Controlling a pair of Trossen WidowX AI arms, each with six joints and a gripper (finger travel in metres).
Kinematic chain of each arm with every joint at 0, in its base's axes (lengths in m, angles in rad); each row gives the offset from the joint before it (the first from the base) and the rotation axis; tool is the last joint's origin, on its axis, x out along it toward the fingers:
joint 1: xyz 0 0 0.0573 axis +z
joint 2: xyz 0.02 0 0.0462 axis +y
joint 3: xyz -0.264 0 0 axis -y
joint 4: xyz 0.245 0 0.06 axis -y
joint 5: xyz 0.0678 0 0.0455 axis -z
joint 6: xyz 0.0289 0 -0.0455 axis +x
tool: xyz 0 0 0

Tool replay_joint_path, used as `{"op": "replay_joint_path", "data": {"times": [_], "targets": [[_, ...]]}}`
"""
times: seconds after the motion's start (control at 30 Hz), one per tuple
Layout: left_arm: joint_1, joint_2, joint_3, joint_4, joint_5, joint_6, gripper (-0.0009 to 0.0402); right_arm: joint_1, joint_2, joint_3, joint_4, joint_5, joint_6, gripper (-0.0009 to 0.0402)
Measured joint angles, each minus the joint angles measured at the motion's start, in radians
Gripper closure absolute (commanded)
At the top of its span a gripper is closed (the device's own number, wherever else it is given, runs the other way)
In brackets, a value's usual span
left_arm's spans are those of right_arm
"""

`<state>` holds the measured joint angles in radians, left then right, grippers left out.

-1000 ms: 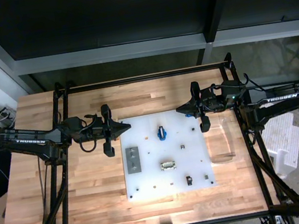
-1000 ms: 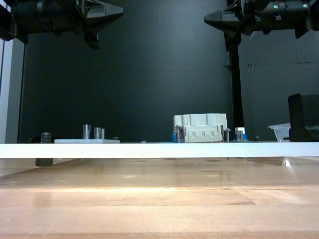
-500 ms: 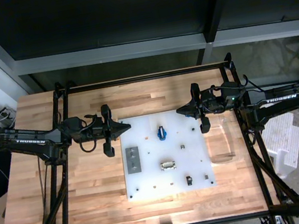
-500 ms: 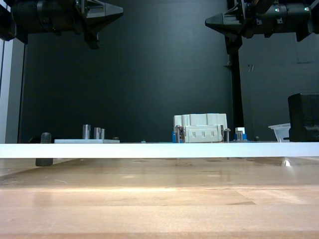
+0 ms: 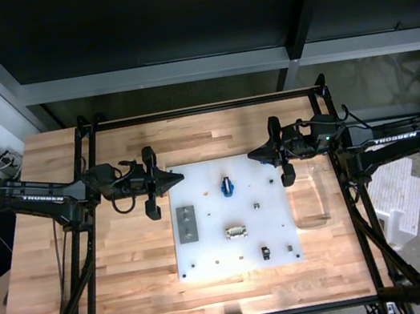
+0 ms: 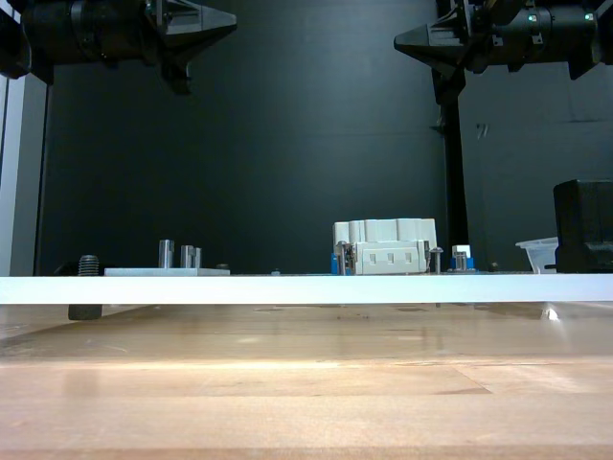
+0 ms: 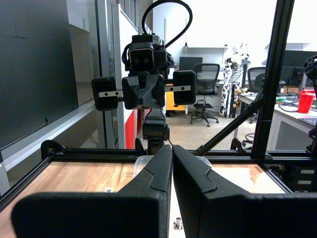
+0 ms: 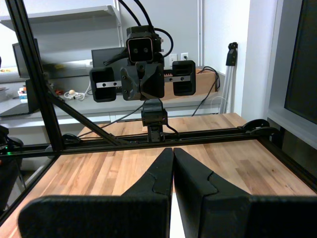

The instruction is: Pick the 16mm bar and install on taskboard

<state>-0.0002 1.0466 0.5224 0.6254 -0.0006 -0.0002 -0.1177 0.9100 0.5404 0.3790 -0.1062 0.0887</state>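
The white taskboard (image 5: 210,250) lies mid-table. On its left part a grey block (image 5: 185,225) carries short metal pegs (image 6: 166,254) standing upright; I cannot tell which piece is the 16mm bar, and neither gripper holds one. My left gripper (image 5: 179,177) hovers high over the board's far-left corner, pointing right, fingers (image 7: 161,163) pressed together and empty. My right gripper (image 5: 251,154) hovers high over the far-right part, pointing left, shut and empty, its fingers (image 8: 185,166) touching. Both show high up in the low view: left gripper (image 6: 230,19), right gripper (image 6: 400,40).
The board also carries a blue knob (image 5: 227,186), a grey connector (image 5: 236,233) and a small black part (image 5: 266,252). A clear plastic tray (image 5: 313,224) sits on the wood right of the board. A black frame (image 5: 202,109) runs along the table's far edge.
The right gripper has drifted very slightly to the right. The left arm and the parts on the board have not moved.
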Motion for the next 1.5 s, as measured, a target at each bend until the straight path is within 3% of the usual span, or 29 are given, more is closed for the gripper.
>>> {"op": "replay_joint_path", "data": {"times": [1.5], "targets": [[0.0, 0.0, 0.0, 0.0, 0.0, 0.0, 0.0393, 0.0, 0.0, 0.002, -0.031, 0.0, 0.0, 0.0393]]}}
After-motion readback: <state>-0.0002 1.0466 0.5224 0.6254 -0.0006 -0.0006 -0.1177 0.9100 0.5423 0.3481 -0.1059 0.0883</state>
